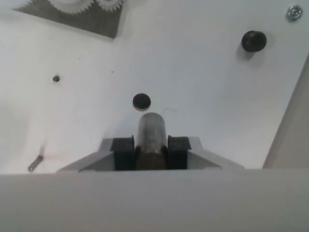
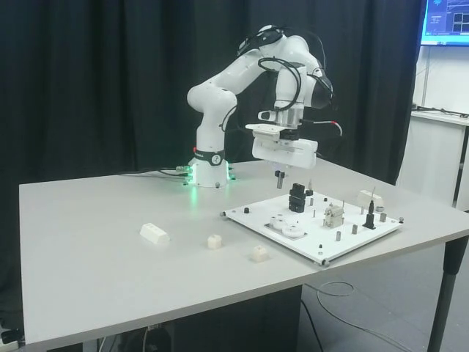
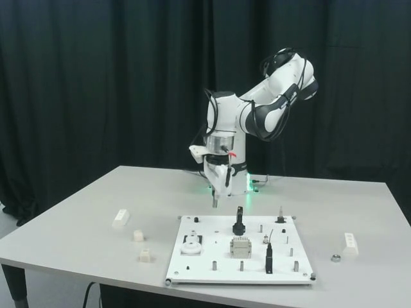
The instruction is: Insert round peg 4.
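- We see the table carrying the white board near its front edge, within easy reach of the arm, which bends over it so the wrist points straight down
- We judge that the board lies flat so its holes face up and a peg can drop in vertically
- The gripper hangs above the board's far edge, clear of the surface, with its black pads clamped on the peg
- We think the peg is gripped near its top and held upright so its free end leads into a hole
- In the wrist view a small black hole sits just beyond the peg's tip, a likely target, though we cannot confirm it
- A black knob stands well apart from it
- The peg is a plain grey cylinder, smooth and dully shiny, with a rounded lower end; in the room views it shows as a short stub below the fingers
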Robot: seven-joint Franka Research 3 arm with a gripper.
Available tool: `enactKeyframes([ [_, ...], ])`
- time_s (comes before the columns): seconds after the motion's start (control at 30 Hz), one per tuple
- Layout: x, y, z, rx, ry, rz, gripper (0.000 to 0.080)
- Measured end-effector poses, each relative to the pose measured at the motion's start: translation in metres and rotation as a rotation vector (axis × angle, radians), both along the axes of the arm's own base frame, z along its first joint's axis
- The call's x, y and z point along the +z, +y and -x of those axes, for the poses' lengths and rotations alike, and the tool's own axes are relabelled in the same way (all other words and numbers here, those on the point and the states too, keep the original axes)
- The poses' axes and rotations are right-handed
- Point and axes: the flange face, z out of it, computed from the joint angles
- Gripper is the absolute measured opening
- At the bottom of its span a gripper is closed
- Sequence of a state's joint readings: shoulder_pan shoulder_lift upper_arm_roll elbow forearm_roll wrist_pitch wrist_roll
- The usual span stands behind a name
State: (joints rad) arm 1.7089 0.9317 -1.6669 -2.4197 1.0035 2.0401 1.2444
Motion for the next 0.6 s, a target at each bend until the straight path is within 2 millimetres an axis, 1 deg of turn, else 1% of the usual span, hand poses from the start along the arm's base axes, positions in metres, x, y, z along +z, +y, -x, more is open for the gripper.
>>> enactKeyframes([
  [0.6, -0.022, 0.006, -0.001, 0.002, 0.004, -0.004, 0.0143],
])
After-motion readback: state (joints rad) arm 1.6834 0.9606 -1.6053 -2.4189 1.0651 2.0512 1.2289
